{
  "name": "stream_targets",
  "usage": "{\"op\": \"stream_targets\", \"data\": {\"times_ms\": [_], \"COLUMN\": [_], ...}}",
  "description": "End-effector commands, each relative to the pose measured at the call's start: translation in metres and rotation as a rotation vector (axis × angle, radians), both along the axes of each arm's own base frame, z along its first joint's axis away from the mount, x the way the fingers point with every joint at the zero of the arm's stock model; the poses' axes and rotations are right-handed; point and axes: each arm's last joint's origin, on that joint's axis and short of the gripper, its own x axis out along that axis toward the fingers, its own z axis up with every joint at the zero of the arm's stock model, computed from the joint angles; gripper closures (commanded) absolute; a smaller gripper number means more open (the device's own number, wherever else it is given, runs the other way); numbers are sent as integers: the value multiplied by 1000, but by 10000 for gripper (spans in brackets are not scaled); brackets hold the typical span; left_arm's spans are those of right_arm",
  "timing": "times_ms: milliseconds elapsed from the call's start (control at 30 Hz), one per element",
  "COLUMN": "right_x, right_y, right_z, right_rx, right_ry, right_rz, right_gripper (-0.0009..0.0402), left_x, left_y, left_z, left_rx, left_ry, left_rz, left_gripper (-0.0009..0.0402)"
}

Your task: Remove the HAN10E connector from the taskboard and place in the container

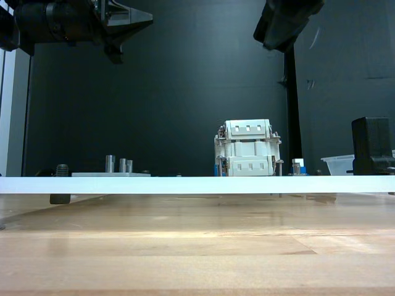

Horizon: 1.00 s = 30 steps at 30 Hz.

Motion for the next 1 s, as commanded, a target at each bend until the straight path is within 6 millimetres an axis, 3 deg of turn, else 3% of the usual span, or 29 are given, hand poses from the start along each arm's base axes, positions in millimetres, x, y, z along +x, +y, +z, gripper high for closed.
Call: {"op": "stream_targets", "data": {"times_ms": [33,467,733,1000], "right_x": [5,29,55,70], "right_y": [3,10,19,24], "right_z": [0,14,5,-3], "right_rx": [1,-42,-86,-85], "right_ry": [7,132,272,299], "right_rz": [1,-45,-42,-36], "right_gripper": [393,393,393,393], "left_x": [0,0,0,0], "left_y": [0,0,0,0], "left_z": [0,0,0,0], "left_rx": [0,0,0,0], "left_ry": [-1,-1,-1,-1], "left_rz": [0,0,0,0], "left_gripper": [393,393,393,393]}}
